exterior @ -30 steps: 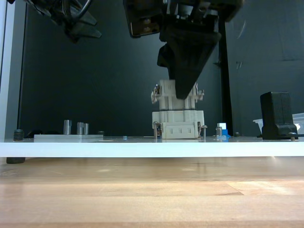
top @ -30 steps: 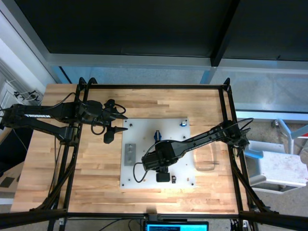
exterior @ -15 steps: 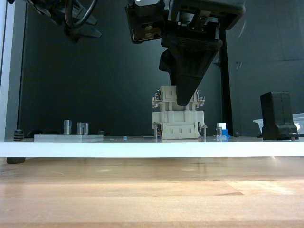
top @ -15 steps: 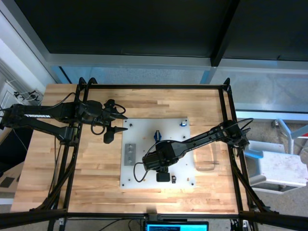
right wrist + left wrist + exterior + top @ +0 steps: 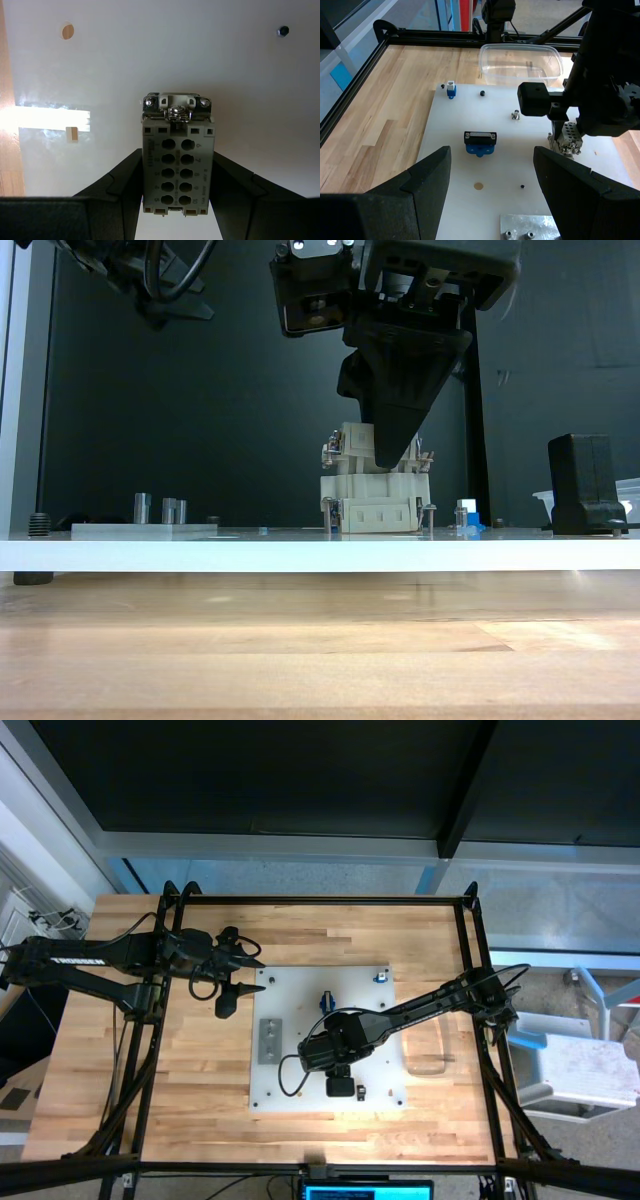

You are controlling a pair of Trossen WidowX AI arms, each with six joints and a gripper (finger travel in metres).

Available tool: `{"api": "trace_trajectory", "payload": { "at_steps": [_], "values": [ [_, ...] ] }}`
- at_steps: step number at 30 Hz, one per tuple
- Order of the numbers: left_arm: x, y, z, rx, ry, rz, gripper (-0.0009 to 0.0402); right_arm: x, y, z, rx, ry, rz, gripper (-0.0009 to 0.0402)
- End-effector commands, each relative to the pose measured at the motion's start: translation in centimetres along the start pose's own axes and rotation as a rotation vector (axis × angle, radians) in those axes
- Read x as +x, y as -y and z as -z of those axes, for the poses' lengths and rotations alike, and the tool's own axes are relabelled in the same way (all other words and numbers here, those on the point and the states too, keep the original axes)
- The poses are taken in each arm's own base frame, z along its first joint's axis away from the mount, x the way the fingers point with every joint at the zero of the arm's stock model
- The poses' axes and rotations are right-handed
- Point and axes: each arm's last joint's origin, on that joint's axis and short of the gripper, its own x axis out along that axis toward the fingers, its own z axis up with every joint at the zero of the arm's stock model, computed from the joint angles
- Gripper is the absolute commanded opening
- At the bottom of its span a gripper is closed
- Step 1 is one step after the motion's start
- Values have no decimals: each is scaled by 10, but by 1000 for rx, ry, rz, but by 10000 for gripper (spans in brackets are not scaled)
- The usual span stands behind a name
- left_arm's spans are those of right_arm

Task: Pick the HAN10E connector and install in the HAN10E hub

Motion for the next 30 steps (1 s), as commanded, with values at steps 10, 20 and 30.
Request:
{"api": "trace_trajectory", "payload": {
  "at_steps": [10,20,30],
  "values": [
    [0,0,0,0,0,0,227,-4,3,-4,2,-5,3,114],
    [0,0,0,0,0,0,227,-9,4,-6,7,-3,11,114],
    [0,0,0,0,0,0,227,-9,7,-5,26,-19,16,114]
  ]
}}
